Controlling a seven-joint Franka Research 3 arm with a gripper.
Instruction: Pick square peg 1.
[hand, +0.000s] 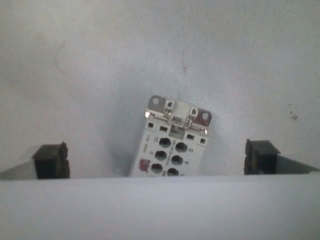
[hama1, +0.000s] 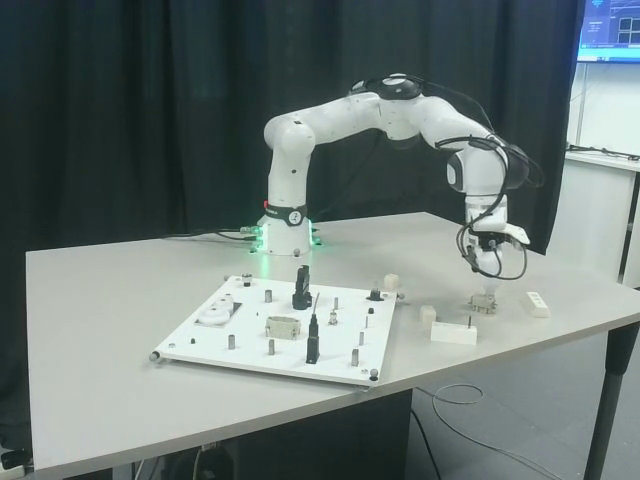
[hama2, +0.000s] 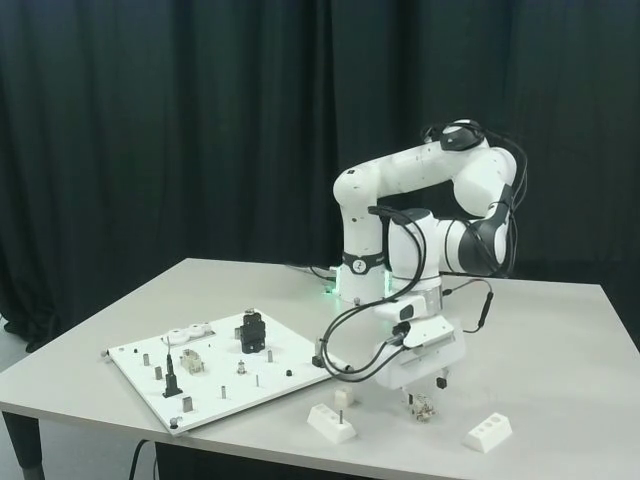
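One grey table (hama1: 100, 300) carries everything. The white arm (hama1: 400, 110) is bolted near the far edge and reaches out and down toward the front edge, where its wrist points straight at the surface. One flat white board (hama1: 200, 340) lies near the front edge of the table and holds a black fixture (hama1: 301, 290) and many small upright pegs (hama1: 270, 347). Square peg 1 is probably among them, but I cannot tell which one it is. Beside the board, between it and the corner of the table, a white block with a thin pin (hama1: 453, 333) rests close to the front edge, and a second white block (hama1: 538, 304) lies further toward the corner. A small white connector part (hand: 170, 140) with round holes and a metal bracket lies flat on the table between these two blocks. The gripper (hand: 155, 159) hangs directly above this part, well away from the board. Its two black fingers (hand: 50, 161) are spread wide, and they hold nothing and touch nothing.
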